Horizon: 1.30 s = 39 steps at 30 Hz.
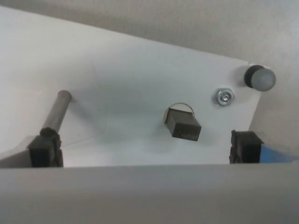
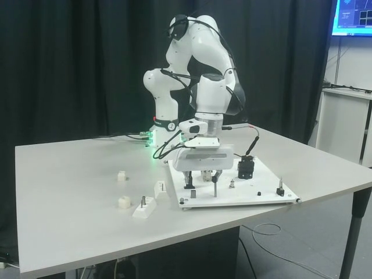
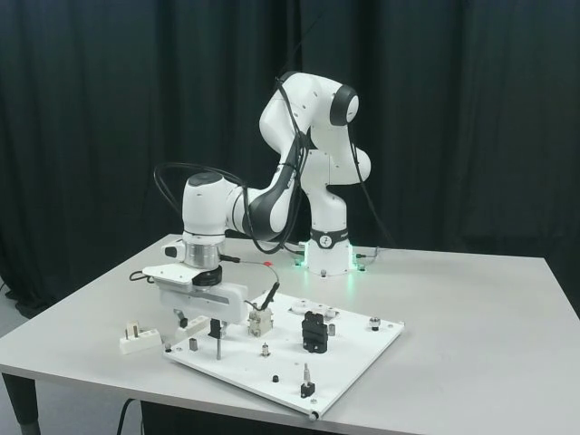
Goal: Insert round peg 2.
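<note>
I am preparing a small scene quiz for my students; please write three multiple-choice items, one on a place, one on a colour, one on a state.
1. Where does the round peg stand?
A. on the bare table
B. on the white board, under the gripper
C. at the arm's base

2. What colour is the light at the arm's base?
A. white
B. black
C. green

3. How is the gripper?
A. open
B. shut on the peg
C. shut on nothing

Key:
1 B: the round peg stands upright on the white board.
2 C: the light glows green.
3 A: in the wrist view the gripper has its fingers far apart.
</note>
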{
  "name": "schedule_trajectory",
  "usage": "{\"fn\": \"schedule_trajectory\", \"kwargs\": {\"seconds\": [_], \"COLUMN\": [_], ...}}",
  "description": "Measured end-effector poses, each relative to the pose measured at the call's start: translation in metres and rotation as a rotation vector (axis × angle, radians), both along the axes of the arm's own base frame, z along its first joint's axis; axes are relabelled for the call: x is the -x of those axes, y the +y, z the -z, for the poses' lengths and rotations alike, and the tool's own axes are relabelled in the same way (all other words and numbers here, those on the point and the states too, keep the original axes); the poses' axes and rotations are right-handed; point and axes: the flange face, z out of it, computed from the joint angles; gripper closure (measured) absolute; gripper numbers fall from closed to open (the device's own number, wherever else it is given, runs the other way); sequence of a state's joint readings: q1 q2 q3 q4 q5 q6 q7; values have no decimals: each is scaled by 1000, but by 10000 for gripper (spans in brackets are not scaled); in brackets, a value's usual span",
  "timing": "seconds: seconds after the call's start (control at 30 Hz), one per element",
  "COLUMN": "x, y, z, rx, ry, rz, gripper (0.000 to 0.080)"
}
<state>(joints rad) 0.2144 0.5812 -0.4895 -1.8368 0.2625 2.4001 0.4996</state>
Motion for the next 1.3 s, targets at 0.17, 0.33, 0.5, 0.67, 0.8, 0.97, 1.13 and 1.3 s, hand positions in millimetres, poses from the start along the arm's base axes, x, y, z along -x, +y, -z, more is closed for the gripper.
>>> {"fn": "schedule_trajectory", "kwargs": {"seconds": [0.17,0.33,0.5,0.67,0.8,0.97,1.13,1.3], "x": [0,-1,0,1,2,2,1,0], "y": [0,1,3,3,2,1,0,0], "z": [0,1,5,10,13,12,10,9], "rx": [2,4,6,9,12,17,20,21], "ry": [-6,-15,-32,-50,-61,-74,-83,-87], "rz": [-1,-3,-5,1,4,4,4,3], "gripper": [3,3,3,3,3,3,3,3]}}
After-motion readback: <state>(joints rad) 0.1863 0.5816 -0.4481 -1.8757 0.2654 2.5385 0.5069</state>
